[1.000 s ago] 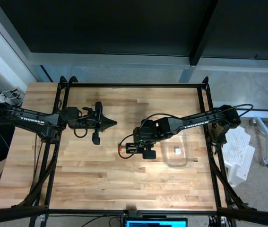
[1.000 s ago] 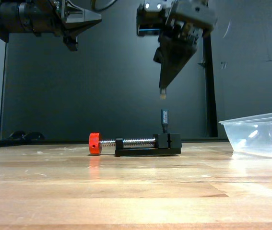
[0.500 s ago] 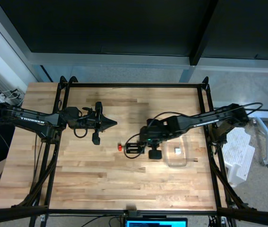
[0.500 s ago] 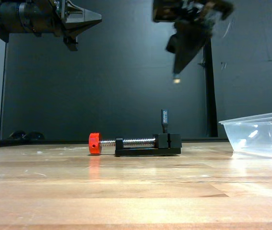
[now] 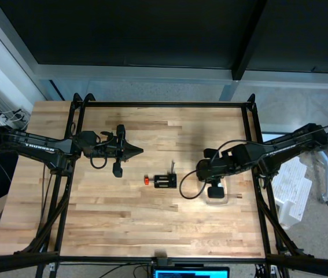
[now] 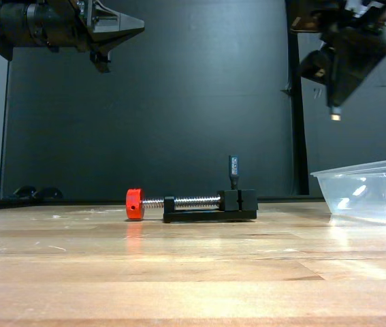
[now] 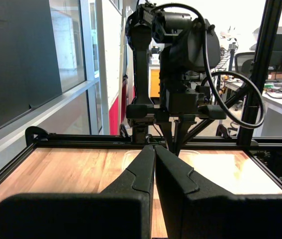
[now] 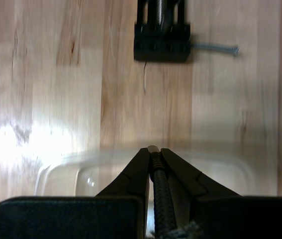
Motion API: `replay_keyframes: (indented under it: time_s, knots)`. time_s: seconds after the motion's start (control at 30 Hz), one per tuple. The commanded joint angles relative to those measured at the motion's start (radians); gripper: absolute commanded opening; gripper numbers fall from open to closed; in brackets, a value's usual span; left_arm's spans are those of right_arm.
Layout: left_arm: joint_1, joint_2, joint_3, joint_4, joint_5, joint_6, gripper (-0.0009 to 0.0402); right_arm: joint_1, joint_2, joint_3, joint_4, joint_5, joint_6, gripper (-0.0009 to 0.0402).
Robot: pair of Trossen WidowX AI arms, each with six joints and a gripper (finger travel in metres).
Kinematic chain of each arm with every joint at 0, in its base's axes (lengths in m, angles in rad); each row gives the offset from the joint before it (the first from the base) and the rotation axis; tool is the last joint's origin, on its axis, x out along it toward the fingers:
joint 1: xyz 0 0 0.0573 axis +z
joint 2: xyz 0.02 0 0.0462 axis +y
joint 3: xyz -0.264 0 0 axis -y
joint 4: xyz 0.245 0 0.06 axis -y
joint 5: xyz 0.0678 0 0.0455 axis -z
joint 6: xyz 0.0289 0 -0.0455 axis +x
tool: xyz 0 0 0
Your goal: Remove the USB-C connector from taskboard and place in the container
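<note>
USB-C plug (image 8: 155, 172), pinched in the closed right gripper (image 6: 335, 105), hangs above the tray (image 6: 356, 172) edge nearest the vise block (image 6: 210, 208). Move to mid-tray and lower before releasing. Left gripper (image 5: 139, 151): parked aloft, closed, empty.

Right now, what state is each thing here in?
Left gripper: fingers shut, empty, parked high over the table's left.
Right gripper: fingers shut on the USB-C connector, raised at the container's edge.
USB-C connector: out of the taskboard, held in the air.
Taskboard: flat on the table, a dark stub upright in it.
Container: open-topped, on the table.
</note>
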Motion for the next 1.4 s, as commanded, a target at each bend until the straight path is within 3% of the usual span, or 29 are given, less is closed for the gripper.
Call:
replay_keyframes:
  time_s: [0.03, 0.7, 1.4]
  knots:
    - [0.000, 0.000, 0.000, 0.000, 0.000, 0.000, 0.0000, 0.001, -0.038, -0.048, -0.012, 0.000, 0.004, 0.0000]
    - [0.000, 0.000, 0.000, 0.000, 0.000, 0.000, 0.0000, 0.005, -0.195, -0.293, -0.027, 0.000, 0.058, 0.0007]
    - [0.000, 0.000, 0.000, 0.000, 0.000, 0.000, 0.0000, 0.007, -0.194, -0.292, -0.024, 0.008, 0.089, 0.0125]
